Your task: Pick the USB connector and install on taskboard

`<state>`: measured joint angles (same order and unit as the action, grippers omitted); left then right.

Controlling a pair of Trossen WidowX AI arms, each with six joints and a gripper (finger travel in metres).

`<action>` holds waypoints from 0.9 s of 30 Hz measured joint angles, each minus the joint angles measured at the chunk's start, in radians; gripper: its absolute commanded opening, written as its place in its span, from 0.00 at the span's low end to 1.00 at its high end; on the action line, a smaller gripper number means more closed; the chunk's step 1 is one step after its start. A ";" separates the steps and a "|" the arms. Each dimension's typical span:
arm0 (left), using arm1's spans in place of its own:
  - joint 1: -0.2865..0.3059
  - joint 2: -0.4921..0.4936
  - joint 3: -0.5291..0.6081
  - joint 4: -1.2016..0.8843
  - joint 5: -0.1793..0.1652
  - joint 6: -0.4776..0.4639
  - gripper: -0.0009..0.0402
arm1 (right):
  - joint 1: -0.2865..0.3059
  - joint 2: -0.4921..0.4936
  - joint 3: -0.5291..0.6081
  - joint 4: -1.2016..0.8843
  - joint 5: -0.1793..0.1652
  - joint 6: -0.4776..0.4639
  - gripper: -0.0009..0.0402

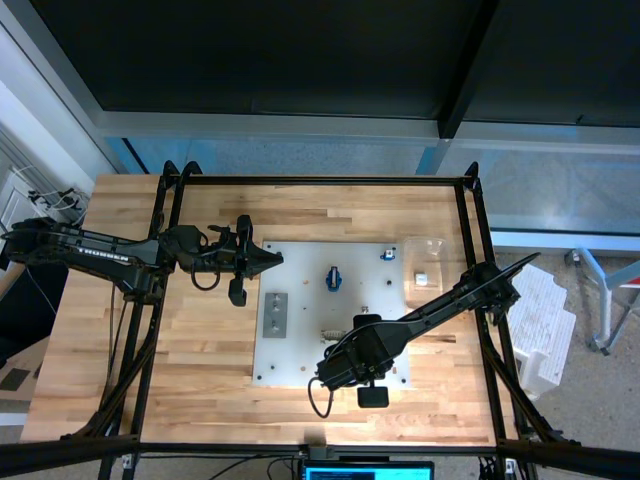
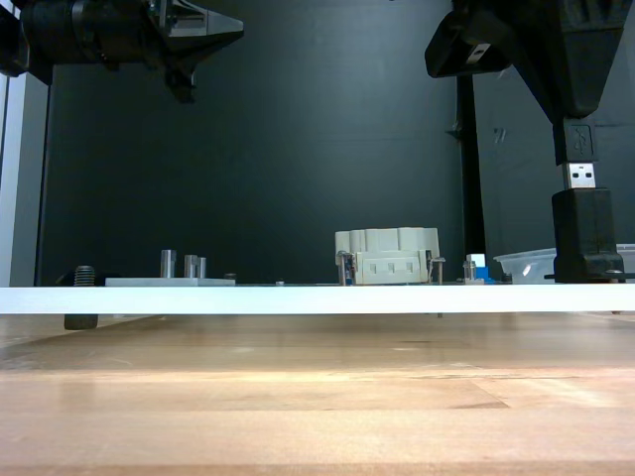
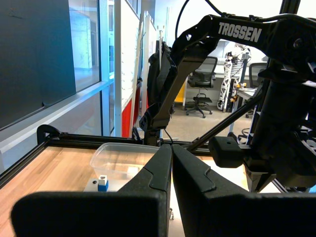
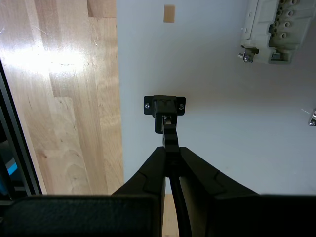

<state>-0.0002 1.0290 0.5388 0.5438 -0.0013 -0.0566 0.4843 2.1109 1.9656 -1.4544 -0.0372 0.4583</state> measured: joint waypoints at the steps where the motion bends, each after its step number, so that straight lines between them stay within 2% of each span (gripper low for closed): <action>1: 0.000 0.000 0.000 0.000 0.000 0.000 0.02 | 0.000 0.000 0.000 0.000 0.000 0.000 0.02; 27: 0.000 0.000 0.000 0.000 0.000 0.000 0.02 | 0.002 -0.001 -0.010 0.014 0.004 -0.008 0.02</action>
<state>-0.0002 1.0290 0.5388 0.5438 -0.0010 -0.0566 0.4862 2.1098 1.9560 -1.4406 -0.0334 0.4503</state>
